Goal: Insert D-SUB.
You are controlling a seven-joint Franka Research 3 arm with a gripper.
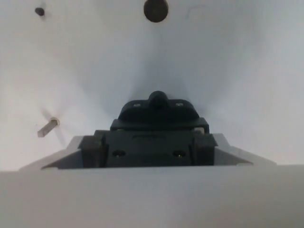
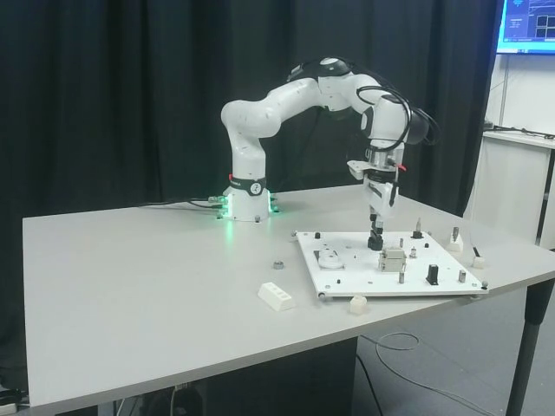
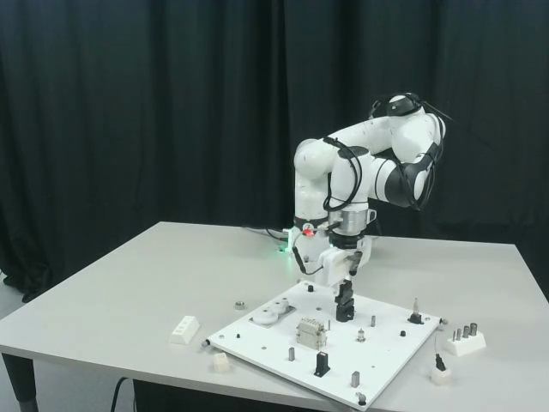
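Observation:
My gripper is shut on a black D-SUB connector, which hangs straight down from the fingers. In the first room view the gripper holds the connector over the back middle of the white board. In the second room view the gripper and connector stand at the board. The connector's lower end is at the board's surface or just above it; I cannot tell whether they touch. A grey socket block stands on the board, nearer its front edge than the connector.
The board carries a round disc, a black upright piece, several small pegs, one of them a metal peg, and a dark hole. On the table lie a white block, a small white cube and a nut.

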